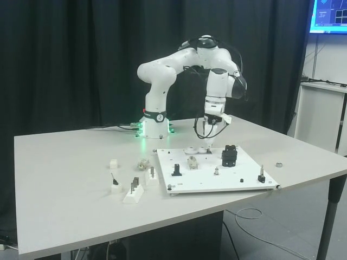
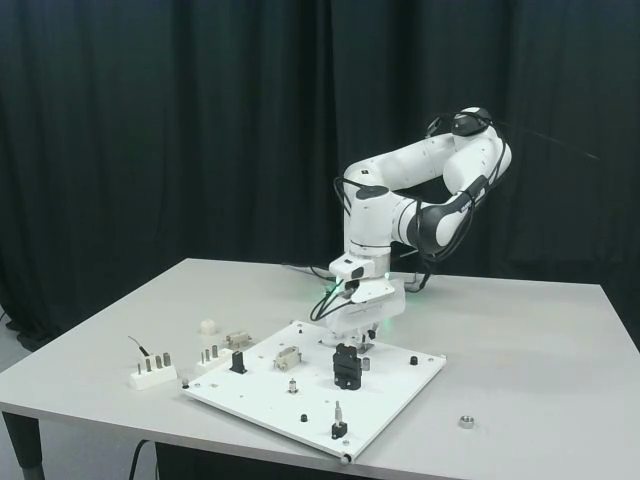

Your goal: Insert small gear.

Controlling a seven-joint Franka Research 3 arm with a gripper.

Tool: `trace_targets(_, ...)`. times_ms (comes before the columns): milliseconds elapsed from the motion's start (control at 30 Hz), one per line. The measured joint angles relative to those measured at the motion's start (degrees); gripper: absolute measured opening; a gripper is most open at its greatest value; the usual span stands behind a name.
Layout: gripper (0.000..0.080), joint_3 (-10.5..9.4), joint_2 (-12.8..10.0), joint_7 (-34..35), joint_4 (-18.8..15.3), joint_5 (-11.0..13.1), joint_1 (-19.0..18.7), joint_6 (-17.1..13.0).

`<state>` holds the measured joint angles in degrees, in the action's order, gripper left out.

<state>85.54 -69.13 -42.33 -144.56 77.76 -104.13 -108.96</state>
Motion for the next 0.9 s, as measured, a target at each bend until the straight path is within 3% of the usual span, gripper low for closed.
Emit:
trace_targets(633,0.0194,-0.22,-0.1,-8.62,-0.44,0.2,-0.8,-1.01)
trace_targets(900,0.0194,-0.15,-0.08,-6.96,-0.77,0.83,-0.84,-1.03)
